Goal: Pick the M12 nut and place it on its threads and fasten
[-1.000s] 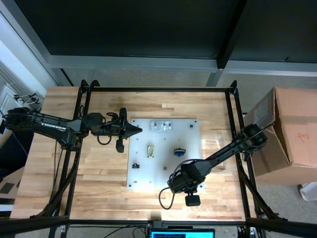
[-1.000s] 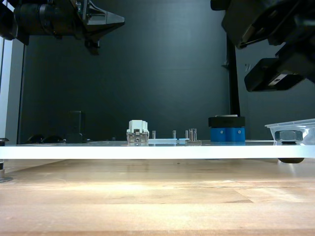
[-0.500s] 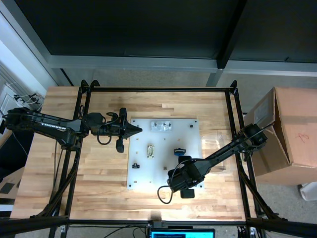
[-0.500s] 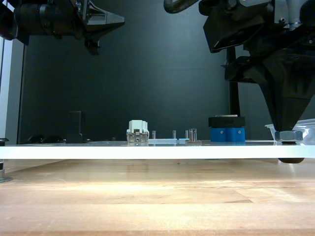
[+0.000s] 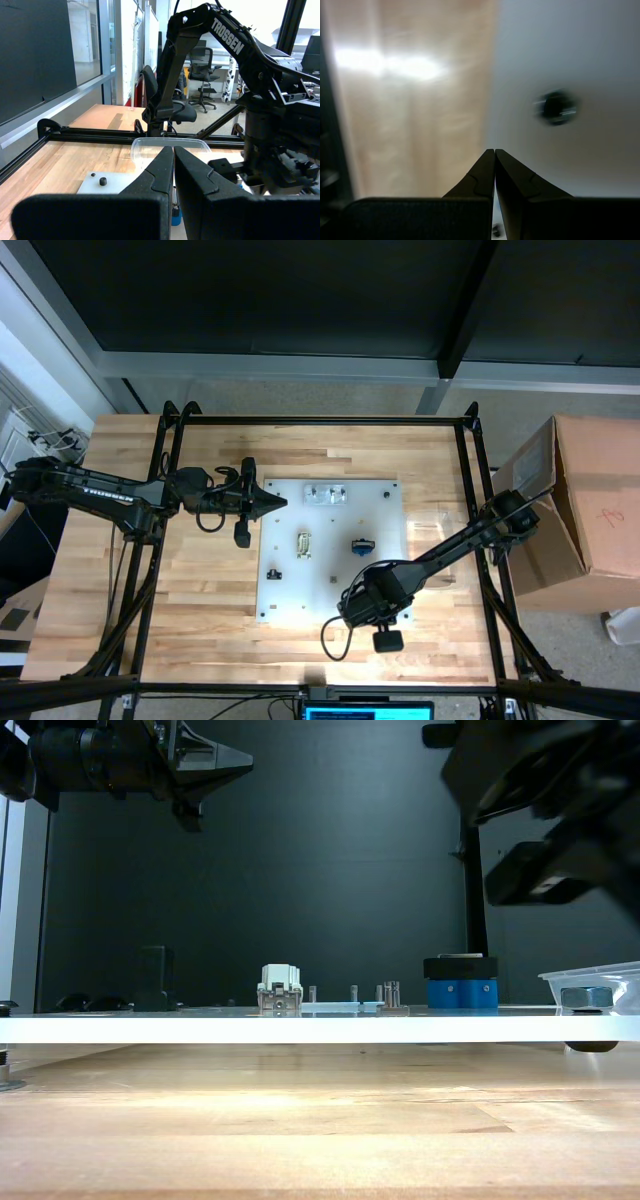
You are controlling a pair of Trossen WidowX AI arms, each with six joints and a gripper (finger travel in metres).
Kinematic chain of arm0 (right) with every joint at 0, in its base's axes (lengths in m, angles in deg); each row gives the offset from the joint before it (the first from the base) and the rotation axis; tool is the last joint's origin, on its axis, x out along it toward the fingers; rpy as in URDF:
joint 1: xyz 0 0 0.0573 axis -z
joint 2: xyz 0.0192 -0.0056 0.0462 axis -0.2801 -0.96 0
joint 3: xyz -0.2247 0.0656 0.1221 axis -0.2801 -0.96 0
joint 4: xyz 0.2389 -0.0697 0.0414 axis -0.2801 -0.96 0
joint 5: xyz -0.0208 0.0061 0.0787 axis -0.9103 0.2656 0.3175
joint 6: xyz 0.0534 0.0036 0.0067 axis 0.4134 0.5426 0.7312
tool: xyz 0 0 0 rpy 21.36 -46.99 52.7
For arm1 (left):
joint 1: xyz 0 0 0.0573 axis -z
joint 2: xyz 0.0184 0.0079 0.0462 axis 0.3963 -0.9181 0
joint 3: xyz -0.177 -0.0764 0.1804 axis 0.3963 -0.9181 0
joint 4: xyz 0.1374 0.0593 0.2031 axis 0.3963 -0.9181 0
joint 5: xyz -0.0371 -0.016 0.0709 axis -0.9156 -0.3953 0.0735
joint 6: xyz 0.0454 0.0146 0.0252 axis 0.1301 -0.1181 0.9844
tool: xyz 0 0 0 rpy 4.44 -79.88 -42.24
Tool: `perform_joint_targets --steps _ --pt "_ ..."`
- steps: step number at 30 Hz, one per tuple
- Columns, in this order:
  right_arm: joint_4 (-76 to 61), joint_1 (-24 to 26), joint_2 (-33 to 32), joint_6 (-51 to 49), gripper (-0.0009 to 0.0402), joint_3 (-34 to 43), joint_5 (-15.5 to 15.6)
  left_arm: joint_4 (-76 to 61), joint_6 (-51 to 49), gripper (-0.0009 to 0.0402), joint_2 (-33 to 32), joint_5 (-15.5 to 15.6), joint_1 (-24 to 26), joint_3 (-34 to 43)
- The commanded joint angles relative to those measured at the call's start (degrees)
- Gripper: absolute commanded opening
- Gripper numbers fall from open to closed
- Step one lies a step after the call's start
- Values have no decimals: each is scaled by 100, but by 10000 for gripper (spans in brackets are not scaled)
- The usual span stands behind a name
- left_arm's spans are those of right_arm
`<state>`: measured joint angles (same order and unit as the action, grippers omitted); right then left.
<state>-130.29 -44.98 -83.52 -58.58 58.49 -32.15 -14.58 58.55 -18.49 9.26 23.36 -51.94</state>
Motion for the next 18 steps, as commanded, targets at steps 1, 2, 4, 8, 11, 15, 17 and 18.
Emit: perform_joint_targets --steps 1,2,4,8,11,15,17,18 --pt "-168 -7 9 162 0 31 -732 2 2 0 -2 -2 0 0" --pt "-195 -4 9 170 0 37 -883 2 2 0 -2 -2 -2 0" --pt "-179 -4 7 177 0 37 -1075 2 2 0 -2 -2 0 0" --pt "-114 -7 -9 293 0 35 -1246 2 2 0 0 -2 -2 0" --pt "42 -9 -33 326 0 22 -1235 2 2 0 -2 -2 0 0" --pt "114 -13 -83 321 0 22 -898 2 2 0 -2 -2 -2 0" --pt "146 -15 -85 260 0 22 -129 2 2 0 0 -2 0 0" --pt "173 -15 -81 188 0 22 284 2 2 0 -2 -2 0 0"
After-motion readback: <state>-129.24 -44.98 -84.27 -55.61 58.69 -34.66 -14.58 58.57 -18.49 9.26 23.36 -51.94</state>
